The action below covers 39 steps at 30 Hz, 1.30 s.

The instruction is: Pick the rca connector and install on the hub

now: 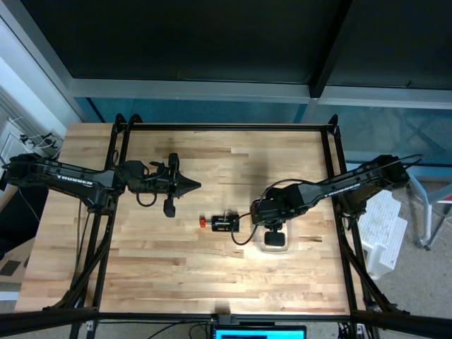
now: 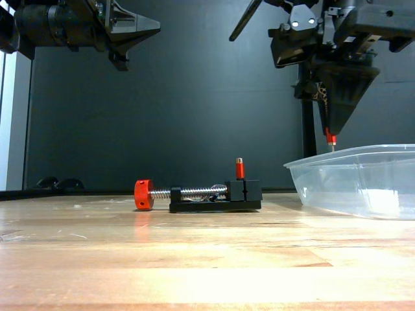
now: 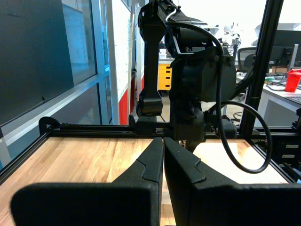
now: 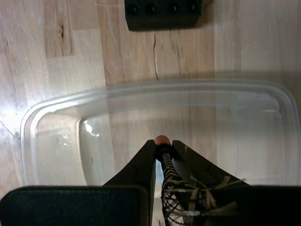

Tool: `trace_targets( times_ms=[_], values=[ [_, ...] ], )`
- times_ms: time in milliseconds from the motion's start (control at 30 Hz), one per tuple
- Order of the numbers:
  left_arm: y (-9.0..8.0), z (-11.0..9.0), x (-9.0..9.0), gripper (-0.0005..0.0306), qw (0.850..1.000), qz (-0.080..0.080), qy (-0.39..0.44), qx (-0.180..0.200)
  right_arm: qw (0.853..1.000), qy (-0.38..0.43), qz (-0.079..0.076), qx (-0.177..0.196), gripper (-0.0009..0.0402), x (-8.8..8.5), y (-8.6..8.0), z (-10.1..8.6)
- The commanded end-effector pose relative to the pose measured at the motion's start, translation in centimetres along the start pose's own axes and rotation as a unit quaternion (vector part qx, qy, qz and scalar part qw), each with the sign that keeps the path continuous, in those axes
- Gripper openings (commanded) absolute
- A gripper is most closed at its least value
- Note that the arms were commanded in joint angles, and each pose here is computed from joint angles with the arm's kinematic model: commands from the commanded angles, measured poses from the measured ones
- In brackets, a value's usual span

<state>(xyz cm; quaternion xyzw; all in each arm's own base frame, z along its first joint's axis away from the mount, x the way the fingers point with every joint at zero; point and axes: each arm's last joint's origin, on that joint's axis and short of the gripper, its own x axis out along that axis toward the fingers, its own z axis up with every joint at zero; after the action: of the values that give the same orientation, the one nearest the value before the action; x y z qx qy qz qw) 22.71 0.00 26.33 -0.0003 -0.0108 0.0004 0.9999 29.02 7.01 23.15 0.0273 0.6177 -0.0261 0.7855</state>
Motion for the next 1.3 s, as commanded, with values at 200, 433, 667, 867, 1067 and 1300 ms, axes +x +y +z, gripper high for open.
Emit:
trace_targets(
  times_ms=[200, 433, 667, 867, 1067, 1300],
  values=[
    [0.0, 0.0, 0.0, 0.0, 1.0, 0.0, 0.0, 0.0, 1.0, 0.0, -0.002, 0.004, 0.0052, 0.4, 0.0, 1.5],
    [0.0, 0.0, 0.0, 0.0, 1.0, 0.0, 0.0, 0.0, 1.0, 0.001, -0.004, 0.009, 0.0091, 1.0, 0.0, 2.9],
    [0.0, 0.0, 0.0, 0.0, 1.0, 0.0, 0.0, 0.0, 1.0, 0.0, -0.007, 0.006, 0.013, 1.6, 0.0, 4.7],
    [0.0, 0.0, 0.0, 0.0, 1.0, 0.0, 0.0, 0.0, 1.0, -0.003, -0.008, -0.001, 0.0144, 2.2, 0.0, 6.3],
    [0.0, 0.0, 0.0, 0.0, 1.0, 0.0, 0.0, 0.0, 1.0, -0.008, -0.008, 0.0, 0.0145, 2.3, 0.0, 6.8],
    [0.0, 0.0, 0.0, 0.0, 1.0, 0.0, 0.0, 0.0, 1.0, -0.007, -0.008, 0.0, 0.0145, 2.3, 0.0, 6.8]
  ],
)
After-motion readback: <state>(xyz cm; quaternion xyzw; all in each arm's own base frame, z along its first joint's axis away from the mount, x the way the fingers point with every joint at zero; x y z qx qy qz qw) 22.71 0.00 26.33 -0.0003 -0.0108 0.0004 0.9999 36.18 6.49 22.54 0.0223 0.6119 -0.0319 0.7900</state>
